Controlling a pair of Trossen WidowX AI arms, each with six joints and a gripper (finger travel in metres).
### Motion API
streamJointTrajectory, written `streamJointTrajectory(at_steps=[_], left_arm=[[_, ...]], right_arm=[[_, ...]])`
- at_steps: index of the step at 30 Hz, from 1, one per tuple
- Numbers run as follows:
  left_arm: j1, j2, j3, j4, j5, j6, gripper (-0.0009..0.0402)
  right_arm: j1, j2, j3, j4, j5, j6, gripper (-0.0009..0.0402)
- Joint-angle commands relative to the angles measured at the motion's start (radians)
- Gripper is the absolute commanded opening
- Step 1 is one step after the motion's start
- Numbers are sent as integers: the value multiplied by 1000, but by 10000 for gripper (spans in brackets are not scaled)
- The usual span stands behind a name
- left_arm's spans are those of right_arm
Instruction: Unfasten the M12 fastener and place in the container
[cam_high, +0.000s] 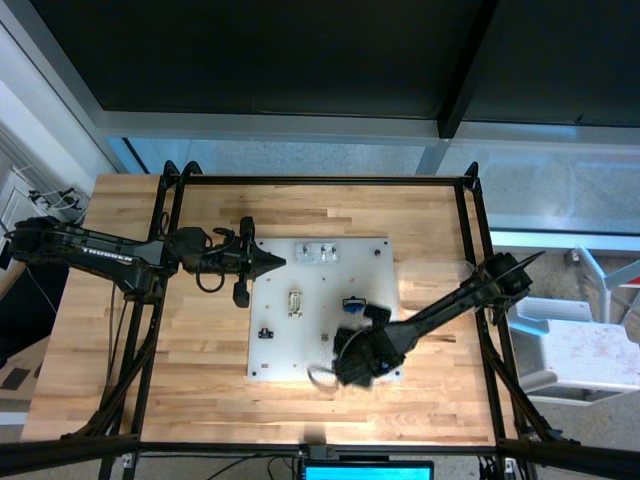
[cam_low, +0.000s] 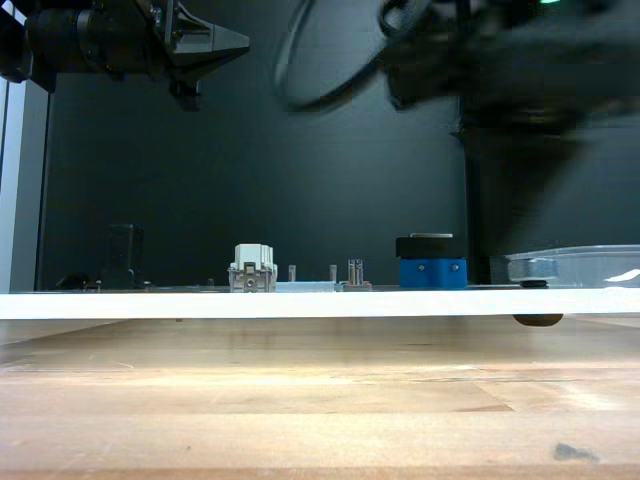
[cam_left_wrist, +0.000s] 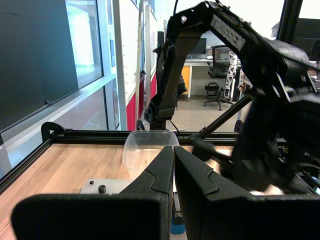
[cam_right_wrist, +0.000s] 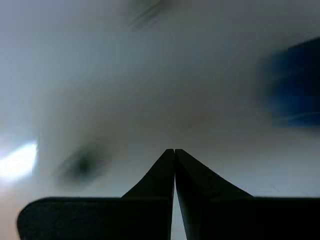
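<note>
M12 fastener (cam_low: 533, 267): a small grey shape on a dark base at the near right of the white board (cam_high: 285, 345), probably the nut. On its stud or in the tray, cannot tell, since the right arm (cam_high: 450, 300) covers that spot from above.
Container (cam_low: 590, 262): clear tray, right behind that shape in the low view.
Right gripper (cam_right_wrist: 174, 151): fingers pressed together, gripping nothing, high over the board's near right part.
Left gripper (cam_high: 278, 262): closed too, empty, hovering at the board's left edge, well apart.

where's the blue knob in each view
high: blue knob right of mid-board, just beyond right end effector; left end effector at white board's left edge
low: knob right of centre
left wrist: knob a blue sliver between the fingers
right wrist: probably the blurred blue patch
shared landmark: white board
</note>
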Motion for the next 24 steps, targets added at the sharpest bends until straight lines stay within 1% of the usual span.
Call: streamJointTrajectory(at_steps=[1, 2, 5, 6, 8, 10, 14, 15, 17, 18, 19, 24], left_arm=[[0, 0, 0, 0, 0, 0, 0], [0, 0, 0, 0, 0, 0, 0], [0, 0, 0, 2, 0, 0, 0], [0, 0, 0, 0, 0, 0, 0], [0, 0, 0, -1, 0, 0, 0], [0, 0, 0, -1, 0, 0, 0], [0, 0, 0, 0, 0, 0, 0], [0, 0, 0, -1, 0, 0, 0], [0, 0, 0, -1, 0, 0, 0], [0, 0, 0, 0, 0, 0, 0], [0, 0, 0, 1, 0, 0, 0], [0, 0, 0, 0, 0, 0, 0]], right_arm=[[3, -11, 19, -17, -9, -4, 0], [3, -11, 19, -17, -16, -4, 0], [5, -11, 19, -16, -63, -10, 0], [5, -11, 19, -16, -73, -16, 0], [7, -11, 19, -12, -113, -25, 0], [7, -11, 19, -3, -173, -35, 0], [9, -18, 19, 76, -349, -76, 0], [9, -19, 19, 95, -381, -75, 0], [11, -19, 19, 127, -433, -75, 0], [11, -19, 19, 135, -446, -74, 0], [11, -19, 18, 142, -452, -75, 0], [11, -2, 10, 153, -452, -84, 0]])
